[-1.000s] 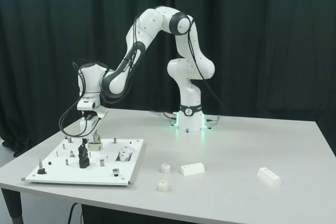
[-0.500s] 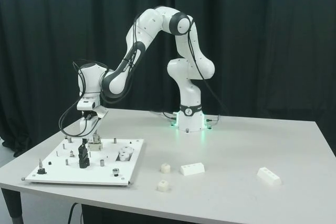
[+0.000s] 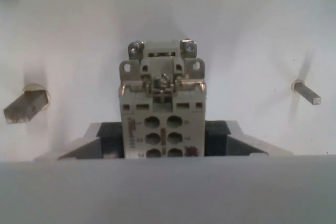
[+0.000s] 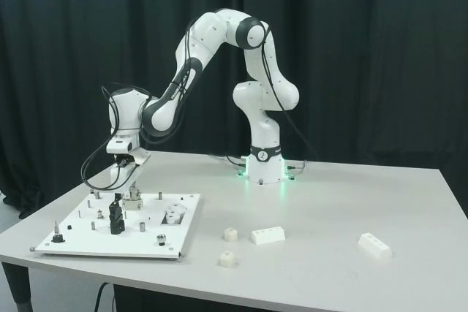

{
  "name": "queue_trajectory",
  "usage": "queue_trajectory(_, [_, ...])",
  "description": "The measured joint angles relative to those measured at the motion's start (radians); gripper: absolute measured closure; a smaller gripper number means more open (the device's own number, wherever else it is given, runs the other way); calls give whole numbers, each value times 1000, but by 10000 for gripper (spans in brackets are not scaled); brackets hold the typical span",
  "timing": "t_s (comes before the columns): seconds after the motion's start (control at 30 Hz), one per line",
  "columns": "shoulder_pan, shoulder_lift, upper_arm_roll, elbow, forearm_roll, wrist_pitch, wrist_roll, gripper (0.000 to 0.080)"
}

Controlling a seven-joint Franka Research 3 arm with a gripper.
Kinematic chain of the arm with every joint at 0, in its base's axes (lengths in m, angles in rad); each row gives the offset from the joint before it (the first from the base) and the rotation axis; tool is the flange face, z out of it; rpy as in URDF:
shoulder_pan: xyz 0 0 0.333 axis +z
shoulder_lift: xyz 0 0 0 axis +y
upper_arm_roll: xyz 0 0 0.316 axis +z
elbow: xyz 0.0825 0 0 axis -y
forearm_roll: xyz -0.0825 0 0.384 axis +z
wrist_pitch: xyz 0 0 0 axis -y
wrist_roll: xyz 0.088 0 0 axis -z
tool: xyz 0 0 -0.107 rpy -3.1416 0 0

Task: Insert waterproof.

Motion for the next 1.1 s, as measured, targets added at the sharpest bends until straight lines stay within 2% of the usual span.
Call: queue_trajectory(1.1, [2,4,1,-4,-1,10,-13,491])
